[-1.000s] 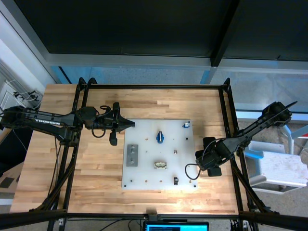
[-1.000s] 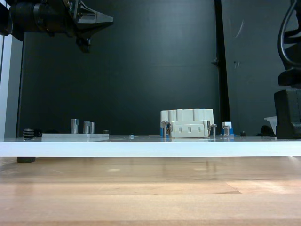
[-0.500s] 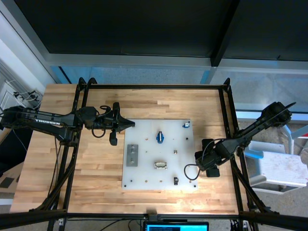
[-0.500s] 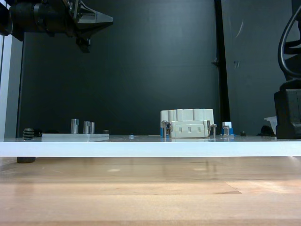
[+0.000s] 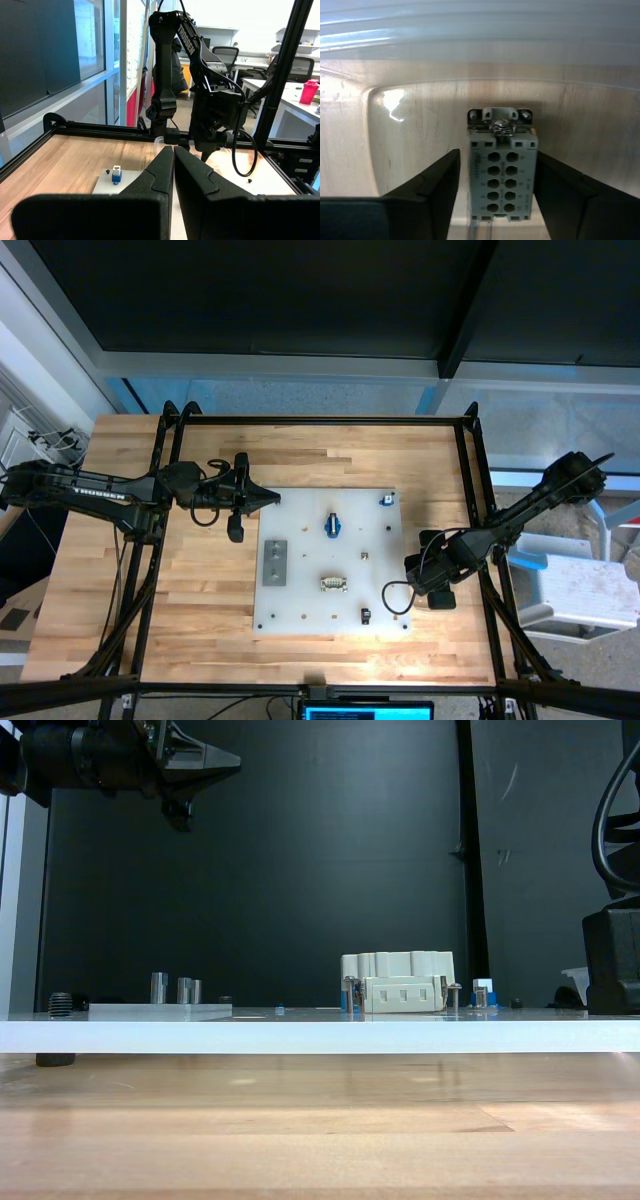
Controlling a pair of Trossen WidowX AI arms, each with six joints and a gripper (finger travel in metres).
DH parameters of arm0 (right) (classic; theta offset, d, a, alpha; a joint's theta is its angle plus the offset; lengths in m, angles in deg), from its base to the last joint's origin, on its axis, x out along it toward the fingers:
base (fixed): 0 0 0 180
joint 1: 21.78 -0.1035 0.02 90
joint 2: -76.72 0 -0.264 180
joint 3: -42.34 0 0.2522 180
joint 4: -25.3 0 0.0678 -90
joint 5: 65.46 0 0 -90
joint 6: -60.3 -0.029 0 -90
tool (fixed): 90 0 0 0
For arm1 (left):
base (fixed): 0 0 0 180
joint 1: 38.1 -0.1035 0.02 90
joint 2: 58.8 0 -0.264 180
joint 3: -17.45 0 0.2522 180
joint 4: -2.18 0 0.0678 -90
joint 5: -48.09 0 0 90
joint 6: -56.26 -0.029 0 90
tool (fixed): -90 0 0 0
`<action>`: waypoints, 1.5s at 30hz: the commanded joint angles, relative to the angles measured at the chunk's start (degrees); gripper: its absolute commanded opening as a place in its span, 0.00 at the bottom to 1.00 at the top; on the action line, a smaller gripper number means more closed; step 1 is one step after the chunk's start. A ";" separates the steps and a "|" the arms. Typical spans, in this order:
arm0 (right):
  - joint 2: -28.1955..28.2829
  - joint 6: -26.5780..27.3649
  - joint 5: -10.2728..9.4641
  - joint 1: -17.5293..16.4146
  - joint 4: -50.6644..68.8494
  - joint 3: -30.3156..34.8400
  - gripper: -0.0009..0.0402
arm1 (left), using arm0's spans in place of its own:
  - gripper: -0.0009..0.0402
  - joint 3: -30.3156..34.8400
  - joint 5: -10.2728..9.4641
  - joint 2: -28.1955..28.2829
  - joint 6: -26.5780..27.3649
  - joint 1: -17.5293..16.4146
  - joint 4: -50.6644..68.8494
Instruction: Pick the HAN10E connector and install in the HAN10E hub
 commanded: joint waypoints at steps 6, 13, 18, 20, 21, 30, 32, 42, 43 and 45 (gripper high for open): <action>-0.02 0.04 0.09 0.00 0.04 0.02 0.24 | 0.02 0.00 0.00 0.00 0.00 0.00 0.00; -0.24 0.04 -0.50 0.00 0.09 0.07 0.12 | 0.02 0.00 0.00 0.00 0.00 0.00 0.00; -1.14 0.09 -1.44 0.00 2.27 1.60 0.09 | 0.02 0.00 0.00 0.00 0.00 0.00 0.00; -1.75 0.09 -1.40 0.04 3.37 2.56 0.08 | 0.02 0.00 0.00 0.00 0.00 -0.02 -0.02; -2.01 0.13 -1.38 0.02 3.96 3.04 0.08 | 0.02 0.00 0.00 0.00 0.00 0.00 -0.02; -2.64 0.48 -1.40 0.04 14.60 10.40 0.08 | 0.02 0.00 0.00 0.00 0.00 -0.02 0.00; -2.69 0.63 -1.40 0.02 17.14 12.72 0.08 | 0.02 0.00 0.00 0.02 0.00 0.00 0.00; -2.69 0.66 -1.36 0.04 25.88 25.62 0.08 | 0.02 0.00 0.00 0.02 0.00 0.00 -0.02; -2.69 0.68 -1.27 0.04 25.90 26.64 0.08 | 0.02 0.00 0.00 0.00 0.00 0.00 -0.02; -2.69 0.68 -0.81 0.04 25.86 28.50 0.08 | 0.02 0.00 0.00 0.02 0.00 0.00 0.00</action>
